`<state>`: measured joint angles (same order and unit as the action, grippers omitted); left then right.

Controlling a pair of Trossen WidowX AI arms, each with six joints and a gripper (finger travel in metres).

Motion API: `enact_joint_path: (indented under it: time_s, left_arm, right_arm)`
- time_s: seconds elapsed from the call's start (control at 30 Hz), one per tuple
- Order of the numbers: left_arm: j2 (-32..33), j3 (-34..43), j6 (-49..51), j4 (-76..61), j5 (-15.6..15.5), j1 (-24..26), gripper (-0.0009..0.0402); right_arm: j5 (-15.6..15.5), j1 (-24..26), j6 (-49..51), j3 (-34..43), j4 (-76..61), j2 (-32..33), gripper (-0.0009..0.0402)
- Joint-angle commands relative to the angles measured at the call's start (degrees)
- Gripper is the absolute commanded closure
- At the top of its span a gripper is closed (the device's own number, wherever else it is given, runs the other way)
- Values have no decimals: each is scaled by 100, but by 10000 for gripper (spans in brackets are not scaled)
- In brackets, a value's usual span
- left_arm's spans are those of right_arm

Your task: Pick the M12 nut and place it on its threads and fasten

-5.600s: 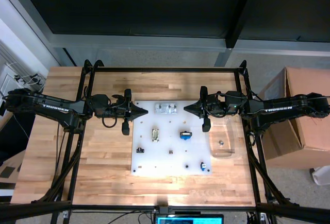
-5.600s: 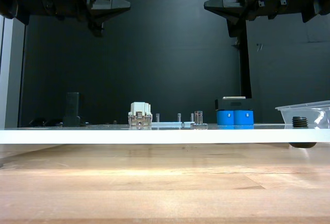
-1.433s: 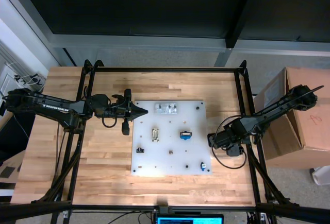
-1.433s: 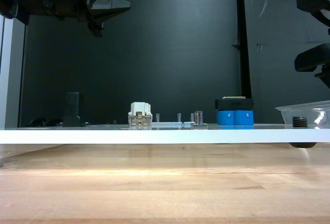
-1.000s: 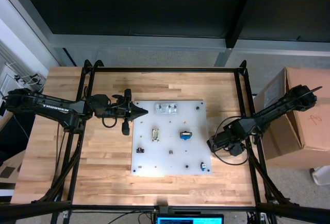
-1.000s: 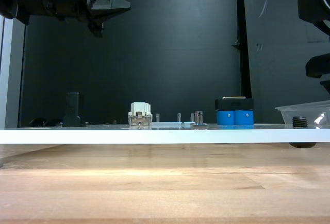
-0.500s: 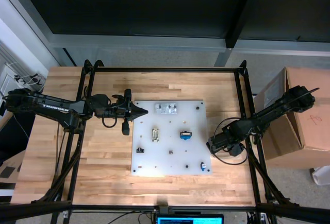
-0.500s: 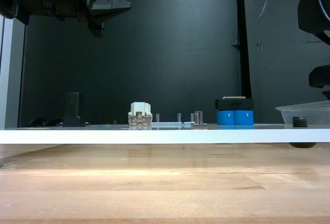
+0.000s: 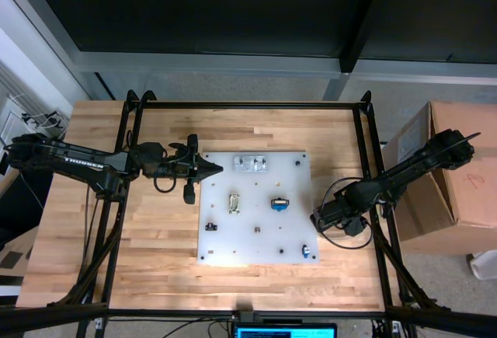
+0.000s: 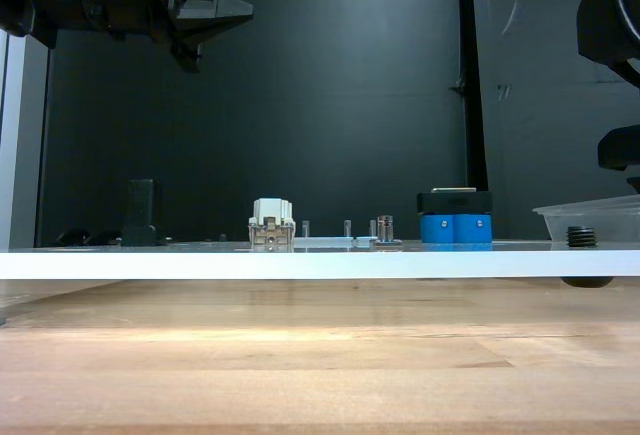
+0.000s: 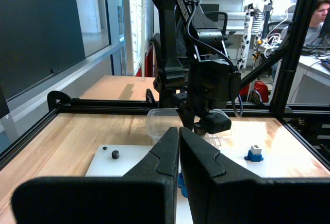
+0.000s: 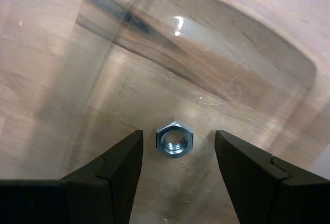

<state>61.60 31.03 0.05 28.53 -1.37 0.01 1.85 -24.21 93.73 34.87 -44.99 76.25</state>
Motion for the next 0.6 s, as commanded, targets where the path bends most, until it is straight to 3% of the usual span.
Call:
enact_joint_path:
  time_s: [0.03, 0.6]
  left_arm:
    - [0, 0, 0, 2, 2, 0, 393]
    - [0, 0, 0, 2, 2, 0, 393]
  right_arm:
    - [-39, -4, -20, 2, 17, 2, 205]
    - [-44, -2, -31, 2, -9, 0, 312]
